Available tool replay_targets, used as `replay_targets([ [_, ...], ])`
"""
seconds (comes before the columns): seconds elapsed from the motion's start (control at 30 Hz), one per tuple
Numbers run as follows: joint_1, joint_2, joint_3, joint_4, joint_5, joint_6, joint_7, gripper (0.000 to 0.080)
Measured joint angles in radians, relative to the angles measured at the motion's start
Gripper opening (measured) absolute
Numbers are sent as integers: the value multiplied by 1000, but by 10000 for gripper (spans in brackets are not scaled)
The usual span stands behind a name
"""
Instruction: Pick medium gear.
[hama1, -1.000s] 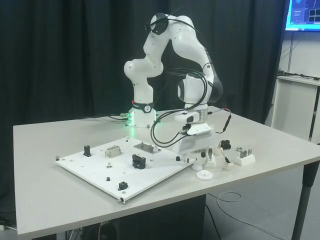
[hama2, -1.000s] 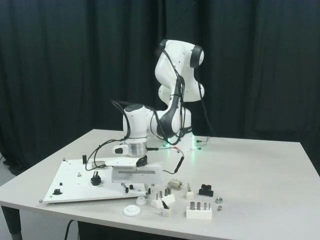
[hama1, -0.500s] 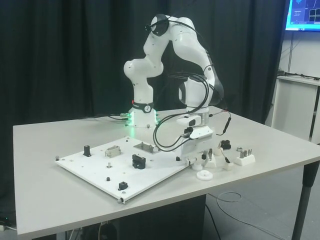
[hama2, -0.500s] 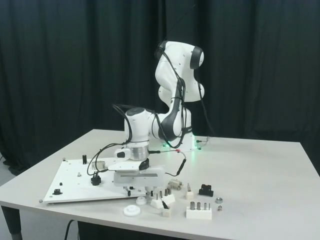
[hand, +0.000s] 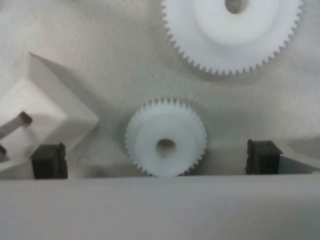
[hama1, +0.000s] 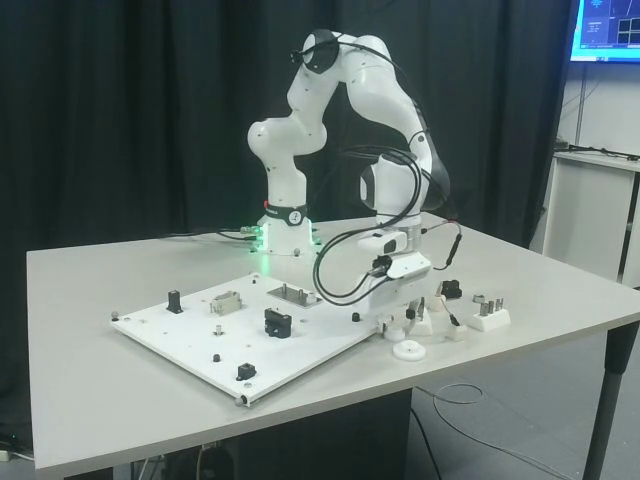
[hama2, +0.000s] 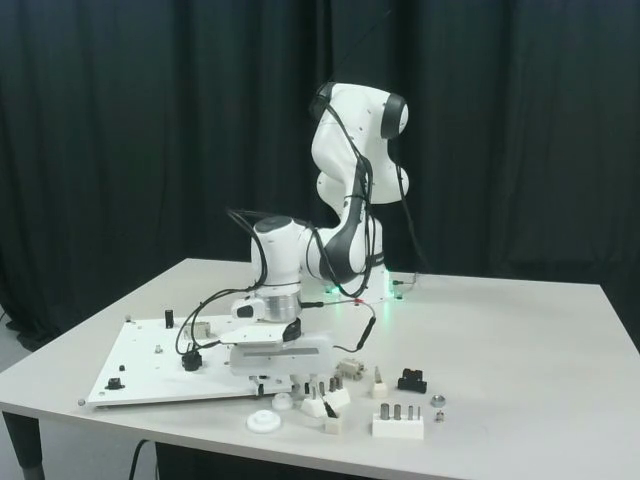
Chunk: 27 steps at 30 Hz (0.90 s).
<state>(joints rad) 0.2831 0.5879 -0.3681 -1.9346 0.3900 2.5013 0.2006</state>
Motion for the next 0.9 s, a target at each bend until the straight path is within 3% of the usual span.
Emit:
replay_targets([
  [0.9, -1, 36, 7, 8, 0, 46, -76, 800],
])
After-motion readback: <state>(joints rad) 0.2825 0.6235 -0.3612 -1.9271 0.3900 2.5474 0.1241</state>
